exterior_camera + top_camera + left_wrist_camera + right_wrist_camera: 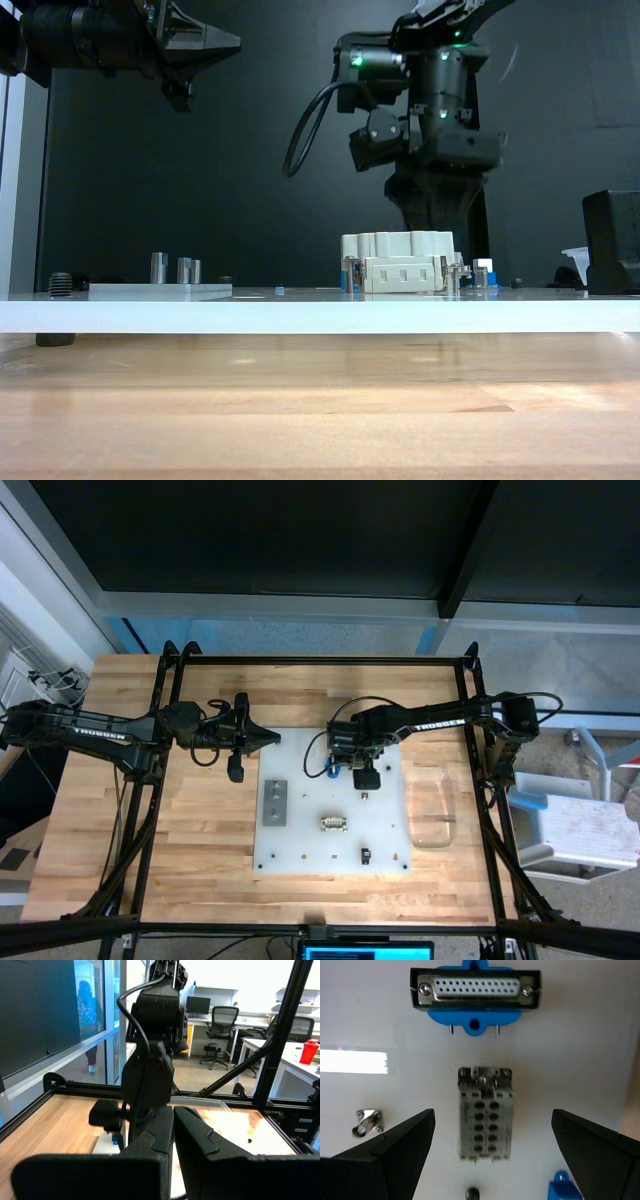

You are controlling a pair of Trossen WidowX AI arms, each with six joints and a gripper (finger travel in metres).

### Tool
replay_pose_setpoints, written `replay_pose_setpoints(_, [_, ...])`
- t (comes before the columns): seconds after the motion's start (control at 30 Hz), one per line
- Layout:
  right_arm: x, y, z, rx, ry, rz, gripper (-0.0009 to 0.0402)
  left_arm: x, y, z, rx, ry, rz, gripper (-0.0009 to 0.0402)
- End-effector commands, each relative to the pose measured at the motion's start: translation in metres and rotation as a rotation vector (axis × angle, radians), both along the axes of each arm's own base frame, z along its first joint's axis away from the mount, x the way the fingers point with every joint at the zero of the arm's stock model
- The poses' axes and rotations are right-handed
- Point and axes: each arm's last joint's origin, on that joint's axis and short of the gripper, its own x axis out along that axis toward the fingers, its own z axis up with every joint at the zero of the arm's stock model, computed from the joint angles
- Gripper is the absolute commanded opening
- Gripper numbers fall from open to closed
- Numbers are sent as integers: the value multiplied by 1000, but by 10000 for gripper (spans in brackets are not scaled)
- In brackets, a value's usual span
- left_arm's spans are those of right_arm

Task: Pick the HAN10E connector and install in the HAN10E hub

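L gripper (268,738) is parked up high over the left edge of the board (310,780), well away from the job. Its jaws are shut or almost shut, w/ only a thin slit between them, and nothing is held.

The hub (334,823) is found mid-board, toward the near edge.

R gripper (366,777) is held over the board just behind the hub, pointed straight down. The connector (485,1120) is laid flat on the board right under it, pin holes up. It sits between the two fingers (402,1147) but is touched by neither. Its long side runs across the line from finger to finger, so the short width would be squeezed. R jaws are opened wide and nothing is held.

R arm is much nearer, so the pick is best done by it: prob. a straight drop, then a squeeze.
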Motion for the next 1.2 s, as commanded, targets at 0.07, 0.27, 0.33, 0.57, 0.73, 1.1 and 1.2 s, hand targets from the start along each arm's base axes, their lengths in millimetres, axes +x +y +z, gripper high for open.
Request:
replay_pose_setpoints(0.07, [2,0,-12,3,32,12,324,0,0,0,0,0,0,0])
replay_pose_setpoints(0.27, [-1,0,-21,8,46,18,313,0,0,0,0,0,0,0])
replay_pose_setpoints(0.33, [-1,0,-21,7,48,18,309,0,0,0,0,0,0,0])
replay_pose_setpoints(0.57, [1,0,-20,7,29,17,292,0,0,0,0,0,0,0])
replay_pose_setpoints(0.73, [1,0,-20,10,31,18,273,0,0,0,0,0,0,0])
replay_pose_setpoints(1.1, [0,1,-19,32,33,20,207,0,0,0,0,0,0,0])
replay_pose_setpoints(1.2, [0,1,-19,32,33,20,189,0,0,0,0,0,0,0])
